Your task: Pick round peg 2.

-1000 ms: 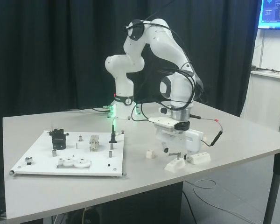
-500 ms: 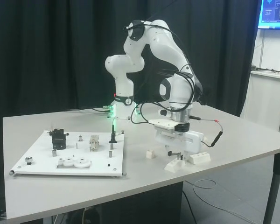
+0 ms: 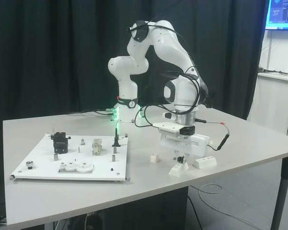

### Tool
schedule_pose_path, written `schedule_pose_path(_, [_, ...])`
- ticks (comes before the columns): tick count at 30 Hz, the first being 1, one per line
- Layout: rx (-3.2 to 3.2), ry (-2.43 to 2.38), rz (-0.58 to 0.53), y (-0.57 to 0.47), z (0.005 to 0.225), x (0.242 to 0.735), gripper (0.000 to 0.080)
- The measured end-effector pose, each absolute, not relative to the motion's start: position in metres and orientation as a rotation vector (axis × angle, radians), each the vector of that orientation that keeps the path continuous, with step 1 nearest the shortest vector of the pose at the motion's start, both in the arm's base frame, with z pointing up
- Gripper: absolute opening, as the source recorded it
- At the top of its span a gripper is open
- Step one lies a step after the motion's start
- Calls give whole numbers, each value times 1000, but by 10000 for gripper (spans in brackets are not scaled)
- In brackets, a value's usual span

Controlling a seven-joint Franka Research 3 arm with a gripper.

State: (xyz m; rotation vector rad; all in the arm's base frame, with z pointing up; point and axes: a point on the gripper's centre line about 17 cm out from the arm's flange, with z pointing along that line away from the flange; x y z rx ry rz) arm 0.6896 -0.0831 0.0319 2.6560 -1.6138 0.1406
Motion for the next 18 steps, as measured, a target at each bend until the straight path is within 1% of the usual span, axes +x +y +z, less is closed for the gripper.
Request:
schedule_pose_path(4, [2658,-1613,143,-83,32,690,159])
schedule_pose_path(5, [2658,-1613,143,-83,32,690,73])
schedule_pose_path(12, [2662,-1613,157,-83,38,694,73])
schedule_pose_path(18, [2668,-1613,166,-83,52,696,73])
